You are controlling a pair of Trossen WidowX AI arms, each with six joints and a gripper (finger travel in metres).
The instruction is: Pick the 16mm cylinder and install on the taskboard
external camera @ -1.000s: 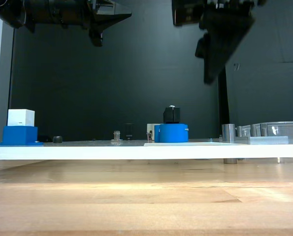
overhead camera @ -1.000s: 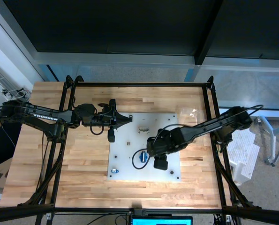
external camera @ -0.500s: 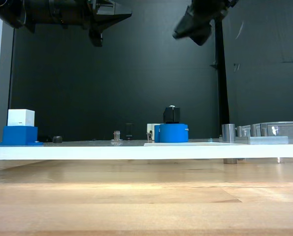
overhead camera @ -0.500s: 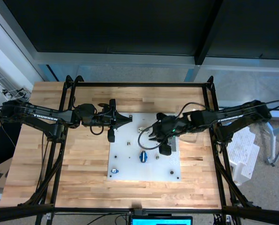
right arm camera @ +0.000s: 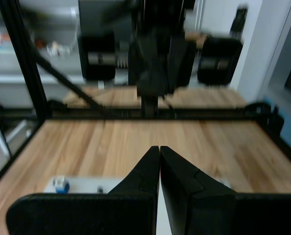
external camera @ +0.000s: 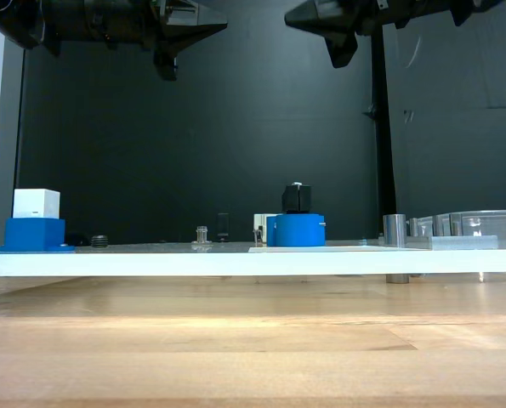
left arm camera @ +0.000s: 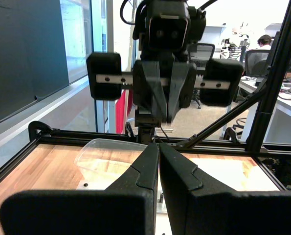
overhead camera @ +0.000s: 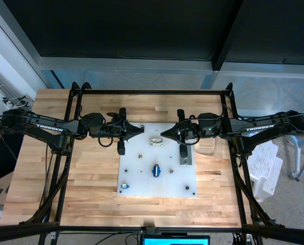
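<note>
The taskboard point(overhead camera: 141, 178) lies in the middle of the table point(overhead camera: 90, 194). The left gripper point(overhead camera: 140, 129) hangs above the board's far left part and the right gripper point(overhead camera: 163, 133) above its far middle. Their tips face each other, near but apart, high over the fittings. A flat connector point(overhead camera: 156, 141) sits on the board below that gap. Nearer, at mid-board, stands a round connector point(overhead camera: 155, 170), with the 16mm cylinder point(overhead camera: 171, 171) upright just to its right. A metal block point(overhead camera: 186, 157) lies right of and behind the cylinder. A corner connector point(overhead camera: 123, 187) sits at the near left. A container point(left arm camera: 106, 154) rests beside the board's far right corner.
</note>
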